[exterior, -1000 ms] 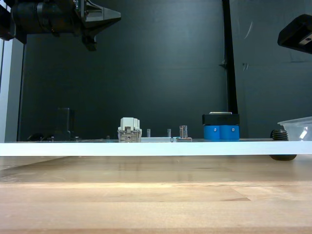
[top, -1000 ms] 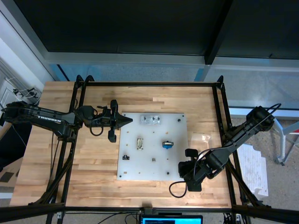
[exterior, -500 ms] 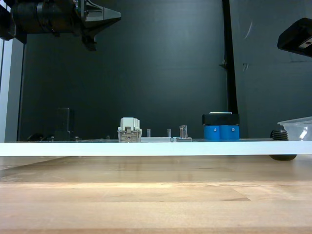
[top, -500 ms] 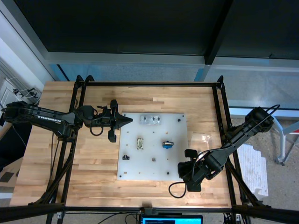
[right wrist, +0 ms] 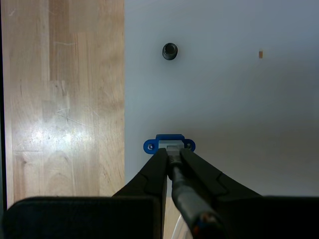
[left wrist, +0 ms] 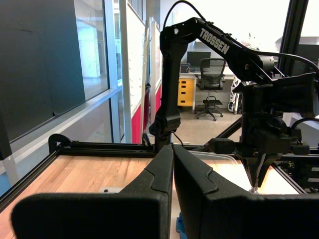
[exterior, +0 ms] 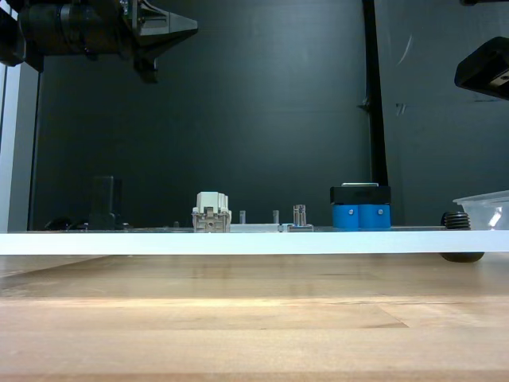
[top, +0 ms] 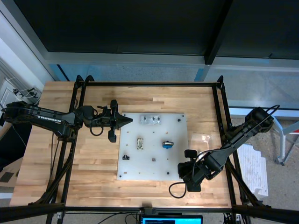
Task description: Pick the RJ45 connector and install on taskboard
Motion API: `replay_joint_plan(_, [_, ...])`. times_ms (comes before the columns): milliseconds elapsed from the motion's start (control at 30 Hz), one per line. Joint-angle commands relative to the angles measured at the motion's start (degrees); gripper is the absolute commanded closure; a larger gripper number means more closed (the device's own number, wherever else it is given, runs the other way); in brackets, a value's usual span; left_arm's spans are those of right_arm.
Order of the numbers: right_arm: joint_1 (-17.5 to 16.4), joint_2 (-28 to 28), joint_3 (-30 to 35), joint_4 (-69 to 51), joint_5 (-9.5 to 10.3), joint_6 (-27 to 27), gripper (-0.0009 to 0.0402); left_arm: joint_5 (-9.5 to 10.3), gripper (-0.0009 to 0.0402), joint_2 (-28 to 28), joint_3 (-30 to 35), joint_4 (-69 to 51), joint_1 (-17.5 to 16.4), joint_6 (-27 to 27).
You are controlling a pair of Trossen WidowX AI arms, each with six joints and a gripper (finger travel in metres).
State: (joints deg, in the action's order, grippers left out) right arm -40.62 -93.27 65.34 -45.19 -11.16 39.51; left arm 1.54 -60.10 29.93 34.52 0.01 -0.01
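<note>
Right now the right gripper [right wrist: 170, 153] has its two fingers [right wrist: 154, 172] pinched narrow on the RJ45 connector [right wrist: 174, 172], a small greyish plug with a short grey tail running back between them. Seen along the gripper, the plug lines up with a blue fitting [right wrist: 169, 139] with a silver middle on the taskboard [right wrist: 239, 99]. I cannot tell how far above the fitting the plug hangs, and it does not look seated. A small black round fitting [right wrist: 170, 51] sits farther across the white board, and the wooden table [right wrist: 60, 99] runs beside the board's edge. From above, this gripper is over the board's near right corner, with a clear tray [top: 202, 139] on the table just off the board's right edge. The left gripper [left wrist: 172, 149] has its fingers pressed together on nothing and is held level in the air over the board's far left edge. The plug is likely very light, stiff and smooth, with a thin springy latch that could snap. The best hold is on its flat sides, firm but not crushing, leaving the nose free to enter the socket squarely.
</note>
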Motion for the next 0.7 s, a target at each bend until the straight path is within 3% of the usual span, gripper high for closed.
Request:
replay_joint_plan(33, [-0.1, -0.4, -0.2, 0.2, 0.24, 0.0, 0.0393, 0.00, 0.0393, 0.0, 0.0, 0.0, 0.0, 0.0])
replay_joint_plan(700, [-0.3, -0.3, -1.0, 1.0, 0.22, 0.7, 0.0393, 0.00, 0.0393, 0.0, 0.0, 0.0, 0.0, 0.0])
